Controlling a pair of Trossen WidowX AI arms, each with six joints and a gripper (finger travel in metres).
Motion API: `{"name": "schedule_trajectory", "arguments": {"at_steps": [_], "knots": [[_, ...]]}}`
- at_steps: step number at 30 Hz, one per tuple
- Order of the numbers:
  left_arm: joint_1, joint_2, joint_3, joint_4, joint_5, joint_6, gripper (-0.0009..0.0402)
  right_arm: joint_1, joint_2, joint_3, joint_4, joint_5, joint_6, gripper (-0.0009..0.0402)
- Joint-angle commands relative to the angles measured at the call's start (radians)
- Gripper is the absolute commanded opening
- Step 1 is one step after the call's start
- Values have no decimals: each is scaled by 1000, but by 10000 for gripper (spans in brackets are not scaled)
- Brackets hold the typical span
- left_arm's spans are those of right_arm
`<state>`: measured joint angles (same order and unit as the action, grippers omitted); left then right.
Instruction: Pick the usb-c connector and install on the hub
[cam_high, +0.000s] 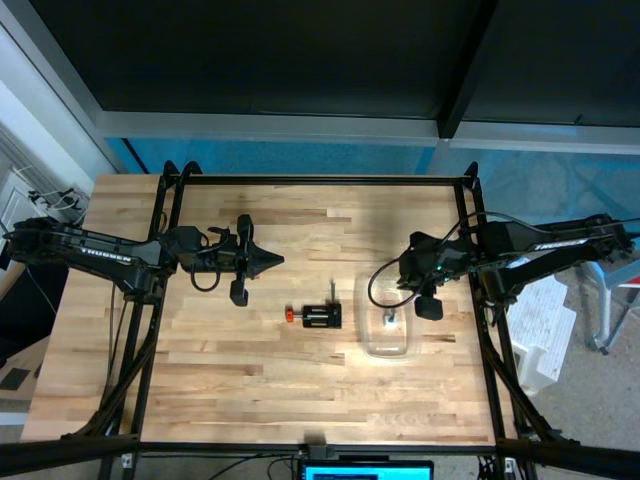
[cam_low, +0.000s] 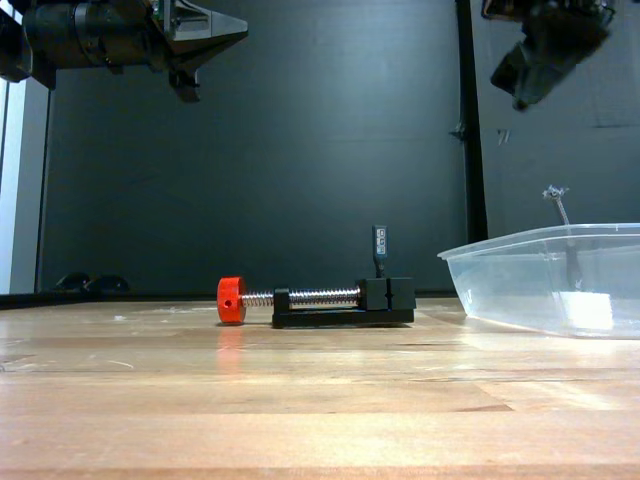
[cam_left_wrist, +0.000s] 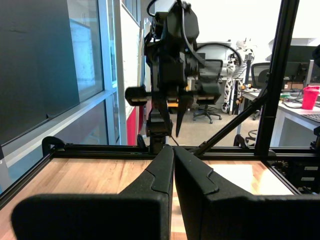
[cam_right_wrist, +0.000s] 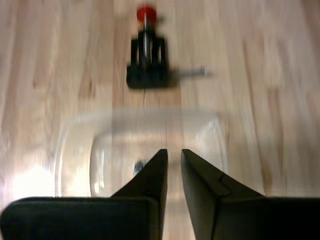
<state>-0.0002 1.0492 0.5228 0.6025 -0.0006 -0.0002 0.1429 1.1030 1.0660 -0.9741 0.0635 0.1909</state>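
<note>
The usb-c connector (cam_high: 390, 319) lies free on the floor of a clear tub (cam_high: 366, 340), its thin wire standing up above the rim in the low view. The right gripper (cam_high: 431, 309) hangs well above it, at about 1 o'clock of the connector in the high view. Its fingers (cam_right_wrist: 159, 167) are a narrow gap apart and grip nothing; in the right wrist view the connector shows beside one fingertip, not in the gap. At 9 o'clock of the tub, a small black vise (cam_high: 322, 317) with a red knob (cam_high: 290, 315) stands on the table (cam_high: 250, 385), clamping the upright hub (cam_low: 380, 245). The left gripper (cam_high: 277, 260) hovers high at the vise's 10 o'clock, fingers pressed together, empty.
</note>
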Motion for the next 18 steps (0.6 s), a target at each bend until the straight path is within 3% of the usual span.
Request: {"name": "schedule_trajectory", "arguments": {"at_steps": [1, 11, 18], "knots": [[0, 0, 0, 0, 0, 0, 0, 24, 35, -2, -53, 0, 31, 77], [0, 0, 0, 0, 0, 0, 0, 112, 152, -3, -87, 26, 116, 170], [0, 0, 0, 0, 0, 0, 0, 126, 241, -12, -82, 40, 142, 191]]}}
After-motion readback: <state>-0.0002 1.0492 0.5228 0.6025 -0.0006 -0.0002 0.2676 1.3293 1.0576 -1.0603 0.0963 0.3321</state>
